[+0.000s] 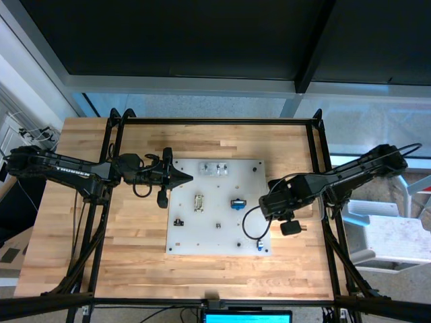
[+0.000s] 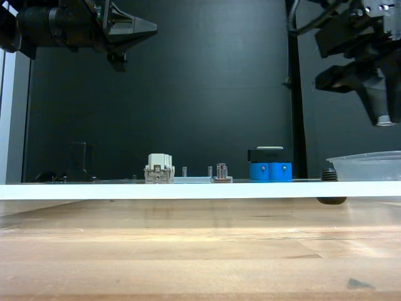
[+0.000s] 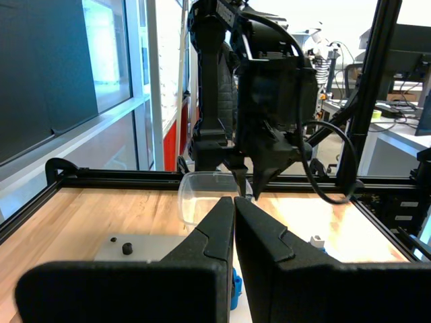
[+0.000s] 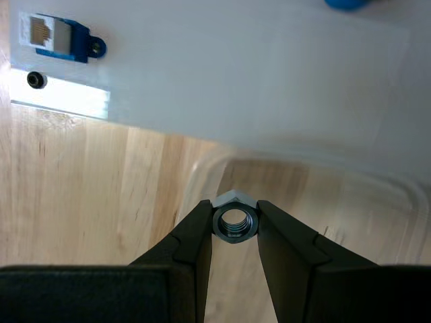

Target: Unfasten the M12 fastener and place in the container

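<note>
The right gripper (image 4: pixel 234 214) hangs above the container (image 2: pixel 369 166), which sits on the worktop at the right edge of the white board (image 1: pixel 202 235). Its fingers pinch the silver nut (image 4: pixel 234 224). The left gripper (image 3: pixel 234 200) hovers over the board's left edge, fingers pressed together.

A silver nut (image 4: pixel 234 225) gleams in the black right claw (image 2: pixel 385 119) above the clear container (image 4: pixel 377 195) at the white board's (image 1: pixel 202 232) three o'clock edge; the black left claw (image 3: pixel 234 199) hangs at ten o'clock; the table (image 1: pixel 135 269) shows blond plank stripes.
</note>
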